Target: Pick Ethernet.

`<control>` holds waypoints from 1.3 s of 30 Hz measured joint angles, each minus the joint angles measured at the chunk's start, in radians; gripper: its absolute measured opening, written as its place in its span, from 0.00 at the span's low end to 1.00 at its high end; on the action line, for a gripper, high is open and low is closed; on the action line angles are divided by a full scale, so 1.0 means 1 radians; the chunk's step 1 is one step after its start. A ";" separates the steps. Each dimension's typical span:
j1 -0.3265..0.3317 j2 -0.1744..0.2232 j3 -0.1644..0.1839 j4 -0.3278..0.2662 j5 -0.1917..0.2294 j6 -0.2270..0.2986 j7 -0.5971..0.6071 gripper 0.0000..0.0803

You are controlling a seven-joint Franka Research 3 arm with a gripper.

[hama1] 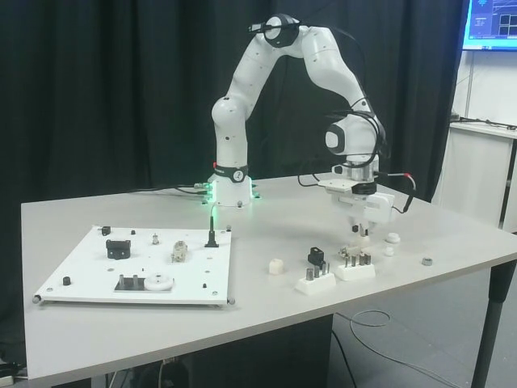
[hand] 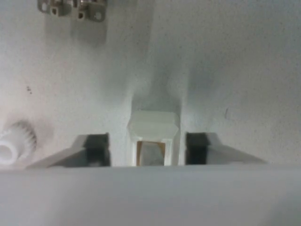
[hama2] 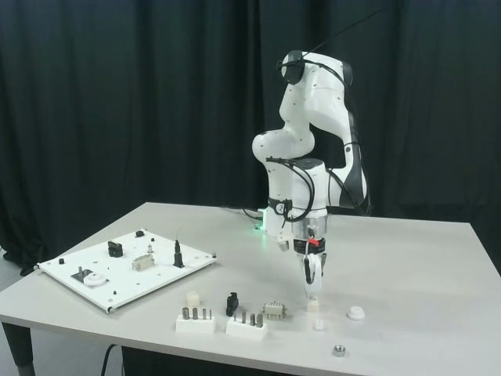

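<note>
plug point(hand: 154, 123) | lower centre of wrist view, on counter point(hand: 235, 70) | gripper point(hand: 148, 149) jaws released, straddling it, not touching | judged light, rigid, slick plastic, small | grip flat side walls, not clip

a robotics lab: black curtains point(hama2: 117, 102), a grey table point(hama1: 121, 339), a wall monitor point(hama1: 490, 24).

Black curtains point(hama2: 117, 102) hang in folds behind the grey desk point(hama1: 121, 339), covering the whole back of the room in both room views. In the first room view a lit screen point(hama1: 491, 24) shows in the upper corner, above a white cabinet point(hama1: 477, 166) standing beside the desk. A desk leg point(hama1: 487, 339) reaches down to the grey floor point(hama1: 404, 356), where a loose cable point(hama1: 367, 319) lies.
</note>
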 joint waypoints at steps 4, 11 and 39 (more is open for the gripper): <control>-0.009 0.002 0.009 0.004 0.000 0.000 0.000 0.37; -0.029 0.005 0.028 0.012 0.000 0.000 0.000 0.14; -0.056 -0.026 0.020 0.049 -0.004 -0.042 -0.050 0.09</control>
